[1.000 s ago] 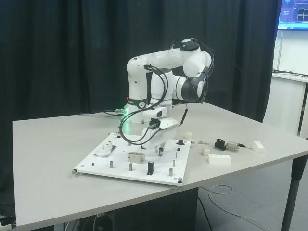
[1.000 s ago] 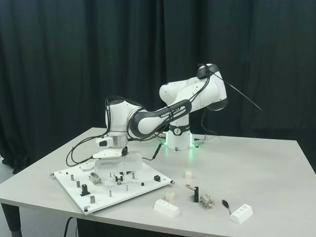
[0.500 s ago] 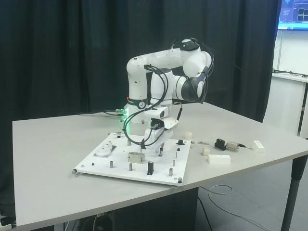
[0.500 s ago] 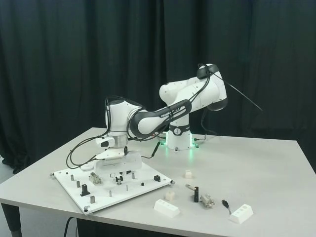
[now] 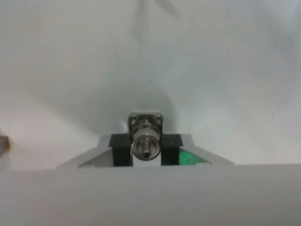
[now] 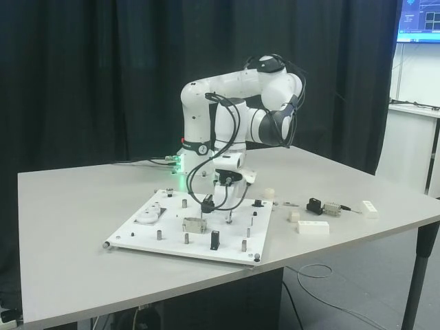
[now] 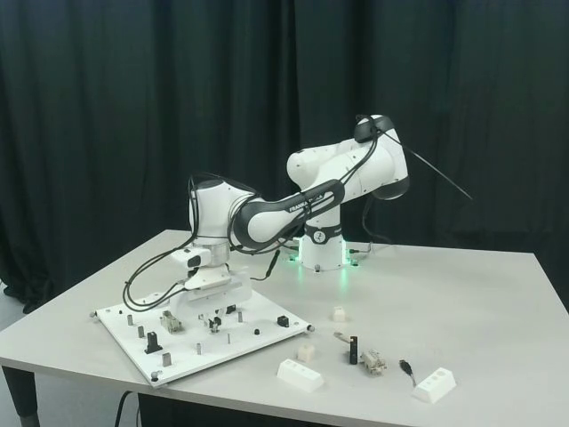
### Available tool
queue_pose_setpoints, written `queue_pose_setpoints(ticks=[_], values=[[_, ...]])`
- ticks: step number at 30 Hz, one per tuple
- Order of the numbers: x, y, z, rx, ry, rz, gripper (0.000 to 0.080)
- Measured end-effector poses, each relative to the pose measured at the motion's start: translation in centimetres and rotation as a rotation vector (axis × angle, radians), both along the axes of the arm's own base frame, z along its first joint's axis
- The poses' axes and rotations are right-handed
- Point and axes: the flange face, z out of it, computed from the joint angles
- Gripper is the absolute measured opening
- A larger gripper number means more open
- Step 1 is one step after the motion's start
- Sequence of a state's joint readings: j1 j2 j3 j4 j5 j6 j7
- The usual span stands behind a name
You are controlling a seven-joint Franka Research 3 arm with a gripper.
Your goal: Remove BNC.
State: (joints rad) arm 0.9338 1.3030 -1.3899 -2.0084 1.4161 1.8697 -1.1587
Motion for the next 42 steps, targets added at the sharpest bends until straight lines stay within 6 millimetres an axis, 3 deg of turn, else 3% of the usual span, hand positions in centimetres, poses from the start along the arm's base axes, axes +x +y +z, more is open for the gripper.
queue_pose_setpoints(ticks=[42], values=[[0.30,0.19,0.15,-0.014,0.017,0.149,0.0123]])
